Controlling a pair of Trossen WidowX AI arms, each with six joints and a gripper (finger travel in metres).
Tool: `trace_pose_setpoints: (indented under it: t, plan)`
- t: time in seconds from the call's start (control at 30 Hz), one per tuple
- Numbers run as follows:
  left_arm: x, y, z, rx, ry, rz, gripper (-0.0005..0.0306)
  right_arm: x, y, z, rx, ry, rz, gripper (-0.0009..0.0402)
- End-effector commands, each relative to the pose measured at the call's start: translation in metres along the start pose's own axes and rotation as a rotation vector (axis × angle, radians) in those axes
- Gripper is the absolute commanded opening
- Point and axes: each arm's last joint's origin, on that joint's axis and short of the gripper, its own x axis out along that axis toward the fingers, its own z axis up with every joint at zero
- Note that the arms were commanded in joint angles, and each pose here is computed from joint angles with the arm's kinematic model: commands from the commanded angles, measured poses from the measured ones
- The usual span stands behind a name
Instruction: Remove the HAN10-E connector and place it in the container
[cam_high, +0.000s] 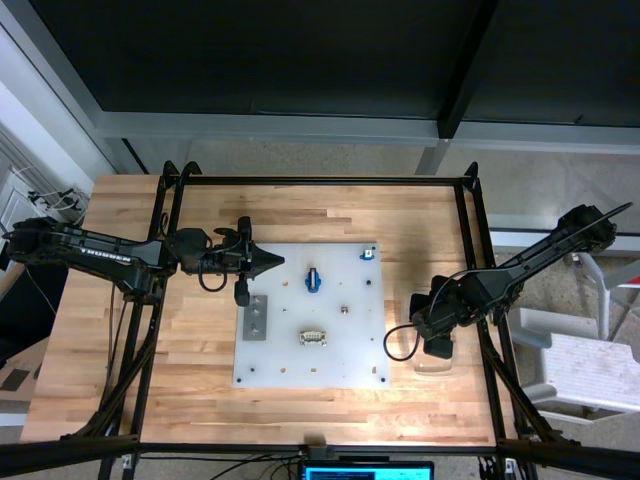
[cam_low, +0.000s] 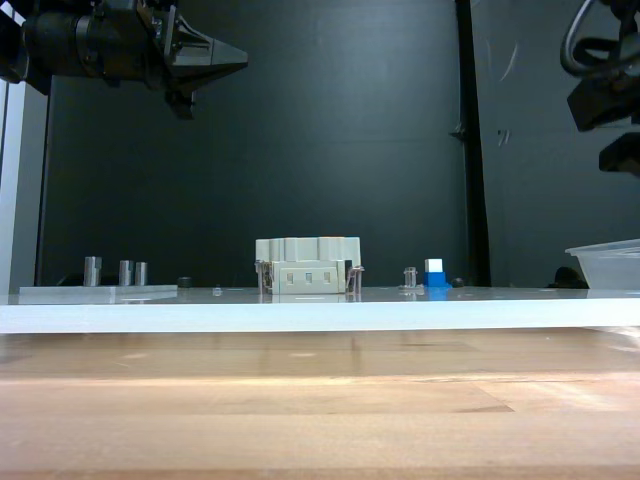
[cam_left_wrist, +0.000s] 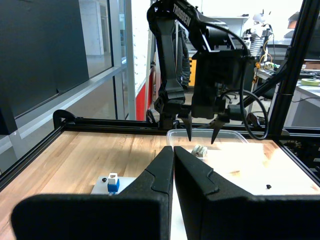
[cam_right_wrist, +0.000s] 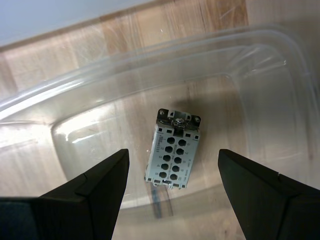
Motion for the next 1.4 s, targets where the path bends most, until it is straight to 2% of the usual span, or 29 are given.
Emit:
trace_pose_setpoints:
  t: [0.03,0.23,0.5,1.4]
  plan:
    - [0.0,0.0,0.0,0.0,0.0,0.0,0.0,-0.009,0.002,0.004,0.001,-0.014,0.012,0.0249]
    - [0.0,0.0,0.0,0.0,0.0,0.0,0.0,-0.026,0.008,0.012,-0.001,-0.053,0.046,0.0249]
    - [0.0,0.0,0.0,0.0,0.0,0.0,0.0,-0.029,0.009,0.014,0.002,-0.07,0.062,0.0248]
    - [0.0,0.0,0.0,0.0,0.0,0.0,0.0,-0.029,0.01,0.015,0.007,-0.08,0.071,0.0247]
